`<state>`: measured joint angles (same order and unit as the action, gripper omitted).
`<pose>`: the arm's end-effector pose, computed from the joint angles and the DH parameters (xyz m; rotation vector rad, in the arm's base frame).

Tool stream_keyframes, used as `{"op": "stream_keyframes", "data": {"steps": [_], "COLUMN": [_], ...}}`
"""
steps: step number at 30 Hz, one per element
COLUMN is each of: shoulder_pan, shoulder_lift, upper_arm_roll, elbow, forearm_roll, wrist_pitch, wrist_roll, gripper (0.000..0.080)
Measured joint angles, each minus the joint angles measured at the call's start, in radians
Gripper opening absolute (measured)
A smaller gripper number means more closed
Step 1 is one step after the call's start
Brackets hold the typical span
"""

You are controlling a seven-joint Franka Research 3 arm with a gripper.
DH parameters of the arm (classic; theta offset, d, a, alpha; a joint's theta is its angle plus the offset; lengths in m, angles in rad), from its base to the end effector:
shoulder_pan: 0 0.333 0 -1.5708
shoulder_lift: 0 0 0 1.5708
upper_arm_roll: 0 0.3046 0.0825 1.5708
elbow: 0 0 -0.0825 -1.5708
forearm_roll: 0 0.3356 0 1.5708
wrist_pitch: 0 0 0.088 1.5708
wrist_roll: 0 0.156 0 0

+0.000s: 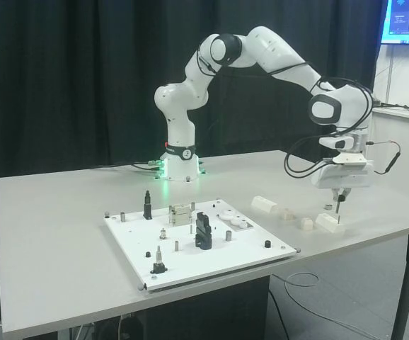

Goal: Insert round peg 2.

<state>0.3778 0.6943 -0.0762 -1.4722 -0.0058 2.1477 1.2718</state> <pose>0.6355 0.2046 0.2378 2.7493 -1.4136 0.0403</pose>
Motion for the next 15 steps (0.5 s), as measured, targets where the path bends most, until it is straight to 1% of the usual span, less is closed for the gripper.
{"op": "stream_keyframes", "data": {"steps": [7,15], "shoulder_pan": [0.000,0.000], "shoulder_lift": [-0.002,-0.002], "upper_arm_roll": [0.000,-0.001], "elbow": [0.008,0.009], "forearm_roll": [0.000,0.000], "wrist_pitch": [-0.017,-0.018], "wrist_roll": [0.000,0.000], "gripper": [0.0058,0.0058]}}
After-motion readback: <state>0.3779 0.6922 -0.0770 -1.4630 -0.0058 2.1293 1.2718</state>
